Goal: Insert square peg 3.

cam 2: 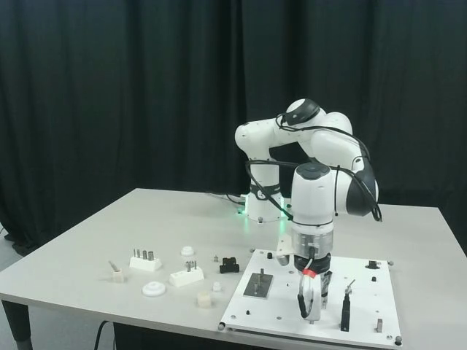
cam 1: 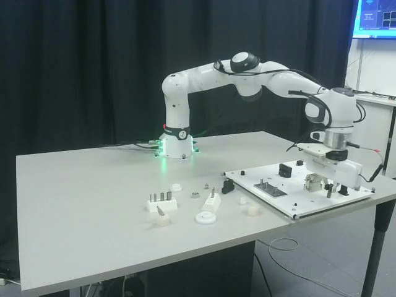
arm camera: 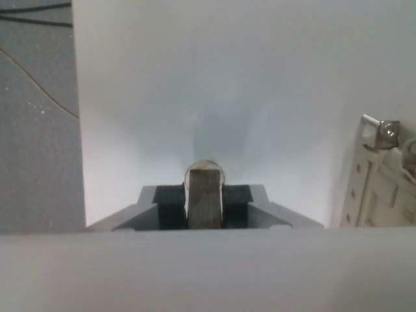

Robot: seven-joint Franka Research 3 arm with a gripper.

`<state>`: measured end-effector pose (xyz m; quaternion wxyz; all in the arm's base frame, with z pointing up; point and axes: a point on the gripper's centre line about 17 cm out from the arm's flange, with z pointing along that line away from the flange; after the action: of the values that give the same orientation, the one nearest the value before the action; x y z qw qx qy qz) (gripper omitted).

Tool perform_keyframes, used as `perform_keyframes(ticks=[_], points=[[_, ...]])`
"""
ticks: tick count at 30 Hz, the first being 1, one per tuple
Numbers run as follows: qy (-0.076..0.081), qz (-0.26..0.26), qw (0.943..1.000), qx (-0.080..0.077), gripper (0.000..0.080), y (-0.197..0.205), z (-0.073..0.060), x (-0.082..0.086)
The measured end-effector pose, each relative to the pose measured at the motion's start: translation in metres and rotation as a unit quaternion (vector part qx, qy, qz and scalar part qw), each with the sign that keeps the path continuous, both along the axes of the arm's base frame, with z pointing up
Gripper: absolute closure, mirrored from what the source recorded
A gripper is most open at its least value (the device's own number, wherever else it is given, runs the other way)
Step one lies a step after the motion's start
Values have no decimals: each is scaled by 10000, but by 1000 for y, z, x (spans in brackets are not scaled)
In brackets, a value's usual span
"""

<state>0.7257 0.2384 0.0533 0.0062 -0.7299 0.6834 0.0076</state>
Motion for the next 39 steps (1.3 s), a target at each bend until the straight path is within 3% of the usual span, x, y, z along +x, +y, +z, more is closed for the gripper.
perform_keyframes(ticks=[29,34,39], points=[[81,-72,9998,176,688,-5,-3,0],[74,-17,9999,138,688,-5,-3,0],[47,82,10000,-13,688,-8,-1,1]])
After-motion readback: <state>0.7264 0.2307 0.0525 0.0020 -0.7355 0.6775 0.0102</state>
